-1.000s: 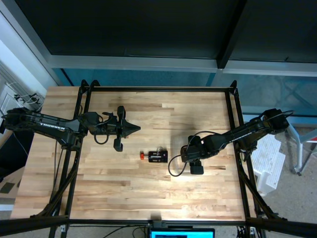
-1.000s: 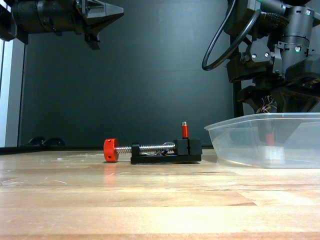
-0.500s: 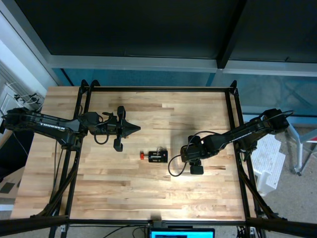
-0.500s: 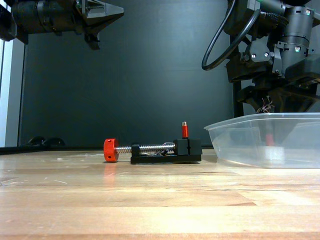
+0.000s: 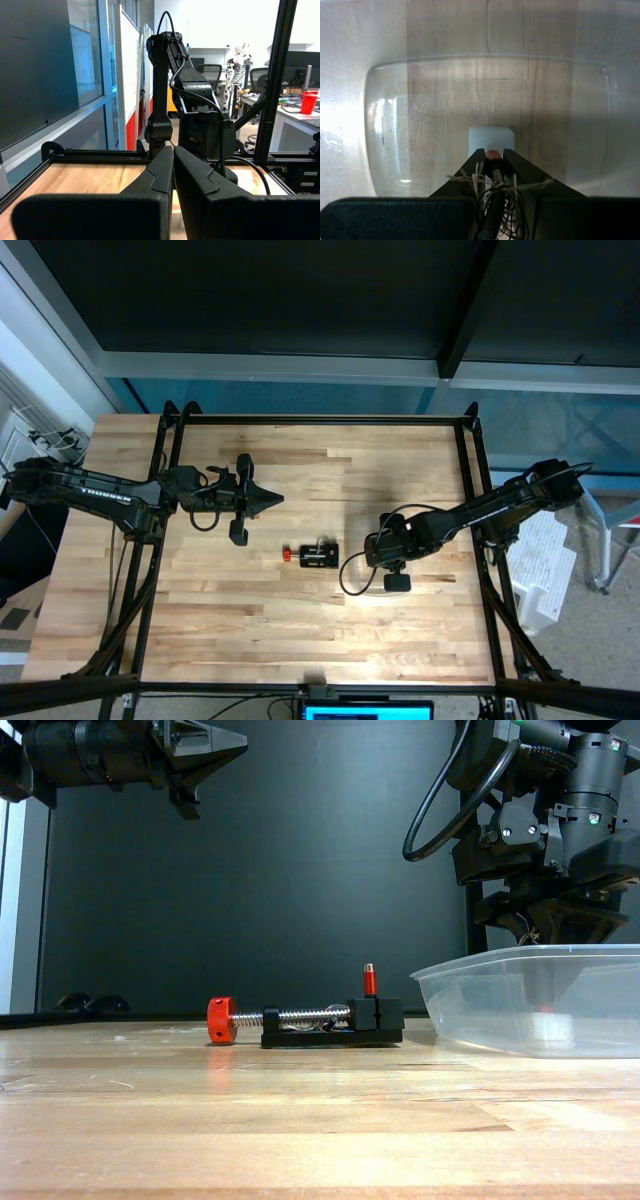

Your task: Pick the rca connector and install on the hub

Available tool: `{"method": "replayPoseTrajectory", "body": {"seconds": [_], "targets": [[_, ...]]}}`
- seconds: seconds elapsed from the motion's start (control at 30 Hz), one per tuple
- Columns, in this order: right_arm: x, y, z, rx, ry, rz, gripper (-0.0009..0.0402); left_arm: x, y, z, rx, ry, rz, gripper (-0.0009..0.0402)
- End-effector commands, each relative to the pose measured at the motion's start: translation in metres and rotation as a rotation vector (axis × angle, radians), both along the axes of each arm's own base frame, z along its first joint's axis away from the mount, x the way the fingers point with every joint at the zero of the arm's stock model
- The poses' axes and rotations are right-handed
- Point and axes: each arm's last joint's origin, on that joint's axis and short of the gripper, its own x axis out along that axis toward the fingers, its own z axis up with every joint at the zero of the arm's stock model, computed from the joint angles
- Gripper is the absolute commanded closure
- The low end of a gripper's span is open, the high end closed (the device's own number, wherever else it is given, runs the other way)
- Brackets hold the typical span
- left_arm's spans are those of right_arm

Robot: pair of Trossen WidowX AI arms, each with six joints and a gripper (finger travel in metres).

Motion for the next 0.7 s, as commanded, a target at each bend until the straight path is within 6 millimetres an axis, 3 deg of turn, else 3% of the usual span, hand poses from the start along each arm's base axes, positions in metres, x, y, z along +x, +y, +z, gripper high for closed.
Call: {"method": "replayPoseTrajectory", "body": {"seconds": [0.03, 0.37, 0.7], "targets": [[0.0, 0.0, 0.0, 0.0, 0.0, 0.0, 0.039, 0.0, 0.0, 0.0, 0.0, 0.0, 0.0, 0.0393], [0.001, 0.0, 0.003, 0.003, -0.005, -0.004, 0.0394, 0.0, 0.0, 0.0, 0.0, 0.0, 0.0, 0.0393], [0.004, 0.001, 0.032, 0.002, -0.003, -0.003, 0.0393, 0.0, 0.0, 0.0, 0.0, 0.0, 0.0, 0.0393]]}}
